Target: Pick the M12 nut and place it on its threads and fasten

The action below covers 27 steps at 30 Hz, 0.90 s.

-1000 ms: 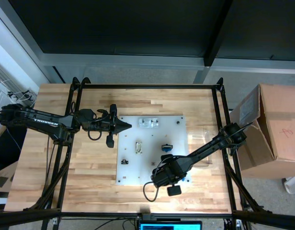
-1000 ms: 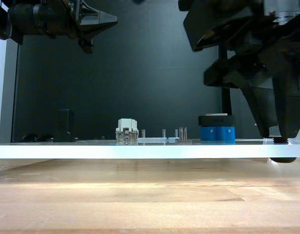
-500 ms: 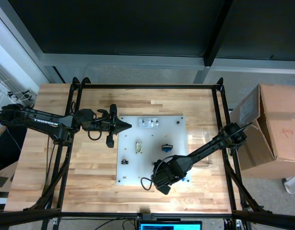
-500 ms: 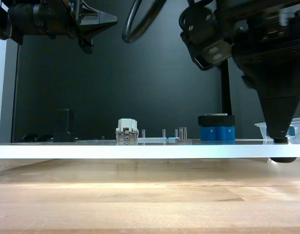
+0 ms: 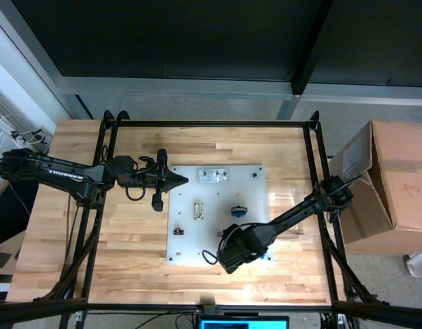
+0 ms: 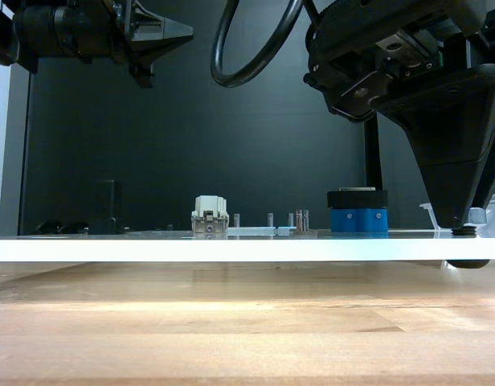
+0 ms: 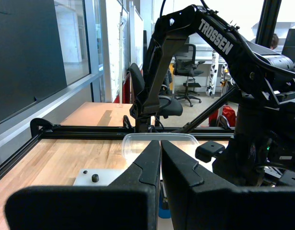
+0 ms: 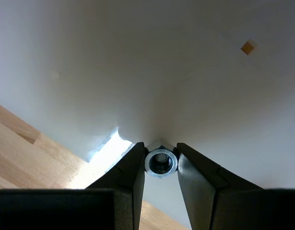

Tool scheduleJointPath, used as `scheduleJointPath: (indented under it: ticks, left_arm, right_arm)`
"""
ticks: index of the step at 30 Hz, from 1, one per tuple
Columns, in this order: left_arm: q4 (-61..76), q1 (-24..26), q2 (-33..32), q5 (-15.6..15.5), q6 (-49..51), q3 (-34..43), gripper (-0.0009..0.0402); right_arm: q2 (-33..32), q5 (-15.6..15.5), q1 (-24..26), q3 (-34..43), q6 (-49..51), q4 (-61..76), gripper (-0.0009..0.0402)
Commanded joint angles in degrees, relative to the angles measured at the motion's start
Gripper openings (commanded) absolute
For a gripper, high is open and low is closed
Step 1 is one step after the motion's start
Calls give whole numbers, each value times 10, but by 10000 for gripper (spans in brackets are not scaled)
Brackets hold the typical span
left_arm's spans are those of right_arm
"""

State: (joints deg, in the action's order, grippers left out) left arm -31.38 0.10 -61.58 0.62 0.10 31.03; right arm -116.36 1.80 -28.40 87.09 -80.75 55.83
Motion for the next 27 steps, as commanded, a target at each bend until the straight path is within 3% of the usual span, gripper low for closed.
scheduleJointPath:
  ticks: [1, 6, 20, 27]
  left_arm:
    - [0, 0, 0, 0, 0, 0, 0]
    - [0, 0, 0, 0, 0, 0, 0]
    - [0, 0, 0, 0, 0, 0, 0]
    - [0, 0, 0, 0, 0, 0, 0]
  right_arm:
    - [0, 3, 0, 1, 0, 0, 24]
    - [0, 3, 0, 1, 0, 0, 48]
    - [7, 2, 0, 1, 1, 1, 185]
    - [17, -1, 0, 1, 3, 3, 233]
